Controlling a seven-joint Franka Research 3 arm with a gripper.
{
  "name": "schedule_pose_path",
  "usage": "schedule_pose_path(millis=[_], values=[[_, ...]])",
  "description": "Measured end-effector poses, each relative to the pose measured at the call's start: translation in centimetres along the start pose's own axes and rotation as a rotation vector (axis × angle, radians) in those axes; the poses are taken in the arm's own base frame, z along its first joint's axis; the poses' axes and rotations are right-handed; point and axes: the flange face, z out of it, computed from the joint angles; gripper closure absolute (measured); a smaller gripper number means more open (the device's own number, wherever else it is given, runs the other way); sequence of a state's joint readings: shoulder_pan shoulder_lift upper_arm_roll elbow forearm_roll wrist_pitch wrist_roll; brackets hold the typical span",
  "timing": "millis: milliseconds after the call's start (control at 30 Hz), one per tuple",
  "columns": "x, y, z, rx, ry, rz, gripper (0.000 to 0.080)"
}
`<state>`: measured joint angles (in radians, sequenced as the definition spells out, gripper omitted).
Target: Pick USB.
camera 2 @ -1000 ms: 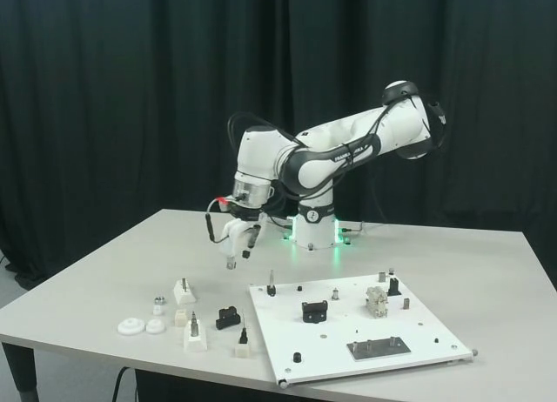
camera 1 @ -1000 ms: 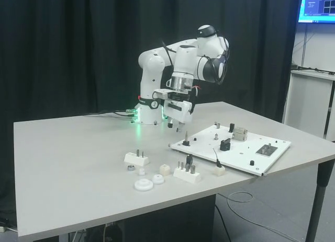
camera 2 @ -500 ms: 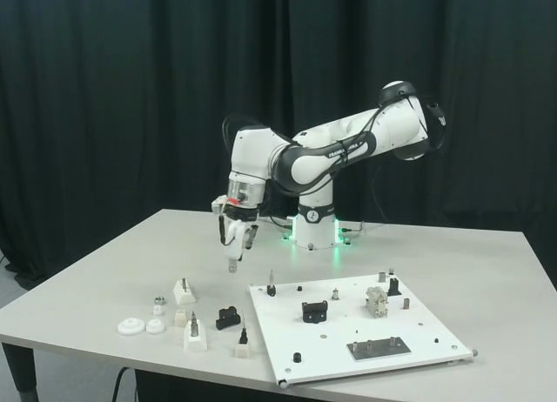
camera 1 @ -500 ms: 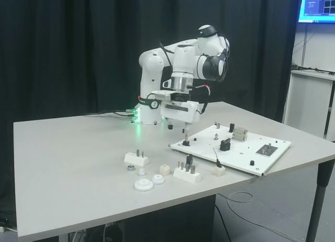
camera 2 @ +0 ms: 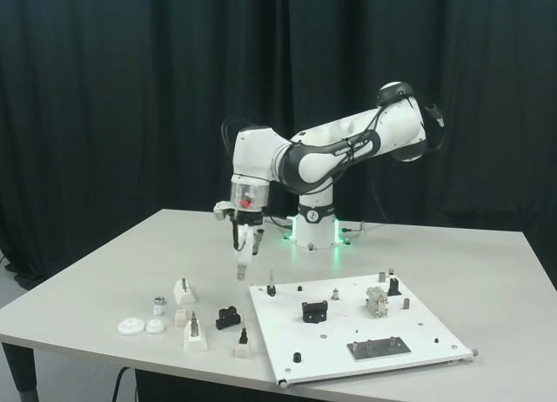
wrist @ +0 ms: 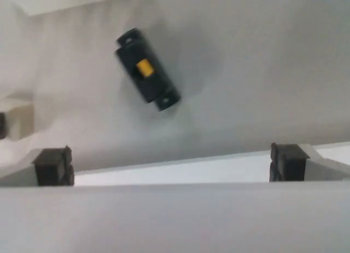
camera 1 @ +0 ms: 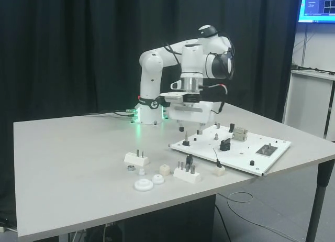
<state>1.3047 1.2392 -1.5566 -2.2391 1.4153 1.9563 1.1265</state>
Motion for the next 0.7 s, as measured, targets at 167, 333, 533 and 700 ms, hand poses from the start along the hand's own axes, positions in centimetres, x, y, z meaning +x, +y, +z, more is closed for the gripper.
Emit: schedule_pose_path(millis=[167, 333, 533, 700], values=[[-1.6, -0.8, 0.2, -0.005, -0.012, -0.06, 0.0003], [-2.7, -1.4, 0.6, -0.024, -0.021, -0.157, 0.0003], [-3.4, -2.1, 0.9, -0.049, -0.016, -0.219, 0.0003], [-3.9, -2.5, 1.2, -0.064, -0.011, -0.286, 0.0003]])
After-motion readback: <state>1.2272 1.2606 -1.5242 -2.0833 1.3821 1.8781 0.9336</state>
